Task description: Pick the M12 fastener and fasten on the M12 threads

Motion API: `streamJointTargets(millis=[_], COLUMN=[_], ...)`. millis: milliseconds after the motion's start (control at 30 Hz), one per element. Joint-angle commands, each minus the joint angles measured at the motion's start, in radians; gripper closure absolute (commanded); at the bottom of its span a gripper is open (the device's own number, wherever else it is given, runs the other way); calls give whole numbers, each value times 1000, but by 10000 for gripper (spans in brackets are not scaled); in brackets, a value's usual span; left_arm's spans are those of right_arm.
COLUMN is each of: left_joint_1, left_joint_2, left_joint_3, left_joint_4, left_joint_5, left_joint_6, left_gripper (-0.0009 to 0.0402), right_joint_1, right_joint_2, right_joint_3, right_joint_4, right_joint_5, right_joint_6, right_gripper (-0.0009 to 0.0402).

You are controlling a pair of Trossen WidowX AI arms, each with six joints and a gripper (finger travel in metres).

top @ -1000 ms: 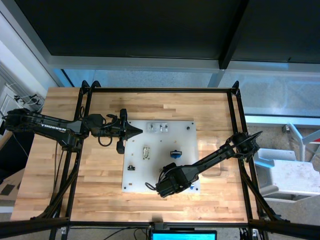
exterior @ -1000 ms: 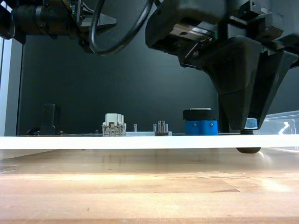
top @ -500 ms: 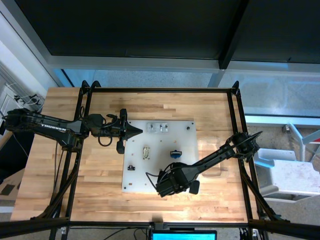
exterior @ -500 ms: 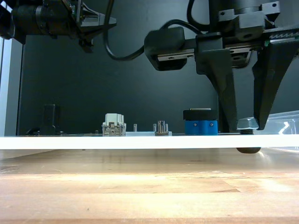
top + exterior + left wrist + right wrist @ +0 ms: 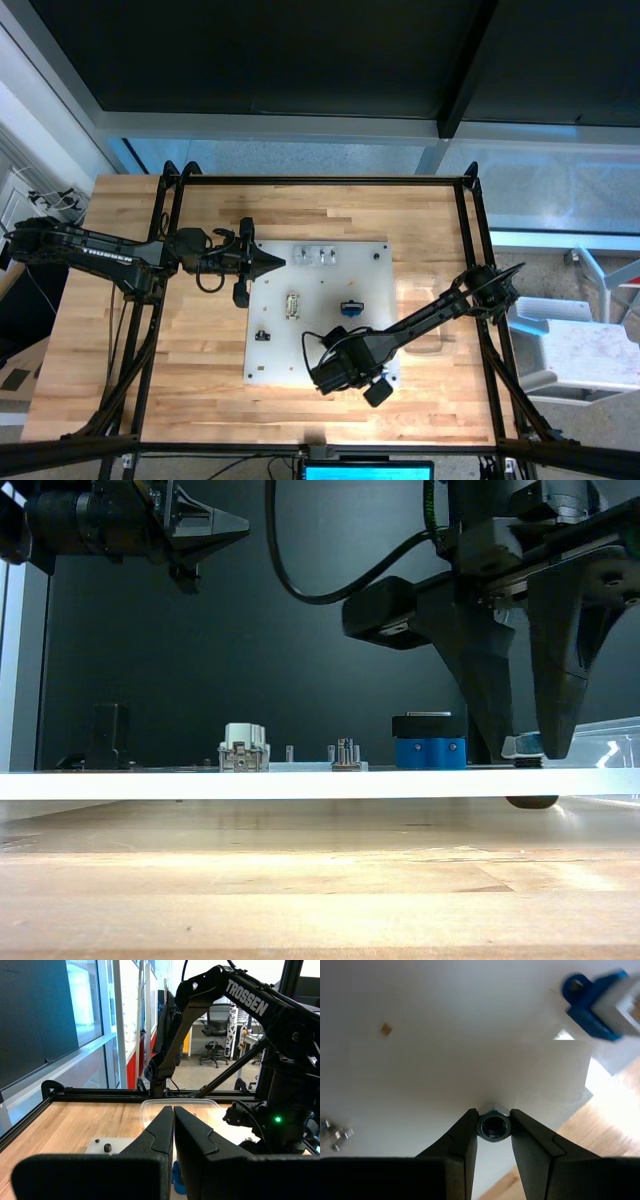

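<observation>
**Right gripper.** The right gripper (image 5: 525, 752) points straight down over the near right part of the flat white plastic board (image 5: 445, 1050). Its two black fingers (image 5: 464, 1136) are set narrow and clamp the small silver-grey metal nut (image 5: 494, 1126) between their tips, one finger on each opposite side of the nut. In the right wrist view the nut's dark bore faces the camera.

**Nut and stud.** In the low view the nut sits level with the fingertips, directly under the gripper body. The short black ribbed stud (image 5: 529, 763) stands directly below the nut and meets its underside. A thin dark band of the stud shows between the nut and the board. Whether the nut has caught the threads cannot be told. In the high view the gripper body covers both the nut and the stud.

**Nearby parts.** In the low view a round blue-and-black connector block (image 5: 429, 742) stands on the board just to the left of the gripper's left finger. A clear plastic tray (image 5: 605, 745) lies behind the gripper and to its right. The board rests on a light wooden table (image 5: 200, 400).

**Left gripper.** The left gripper (image 5: 173, 1122) hangs level above the far left edge of the board, well apart from the right gripper. Its fingers are pressed together with nothing between them.
</observation>
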Motion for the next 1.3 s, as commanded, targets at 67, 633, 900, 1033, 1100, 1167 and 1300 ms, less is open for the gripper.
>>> streamJointTargets(millis=[67,633,900,1033,1100,1167,1300], left_joint_1=[0,0,0,0,0,0,0], left_joint_2=[0,0,0,0,0,0,0], left_joint_3=[0,0,0,0,0,0,0], left_joint_4=[0,0,0,0,0,0,0], left_joint_5=[0,0,0,0,0,0,0], left_joint_6=[0,0,0,0,0,0,0], left_gripper=[393,393,393,393,393,393,393], right_joint_1=[2,9,8,9,10,10,11], right_joint_2=[0,0,0,0,0,0,-2], right_joint_3=[0,0,0,0,0,0,0], right_joint_4=[0,2,4,-11,-13,-2,1], right_joint_5=[0,-1,0,0,0,0,0], right_joint_6=[84,132,132,132,132,135,132], right_gripper=[393,393,393,393,393,393,392])
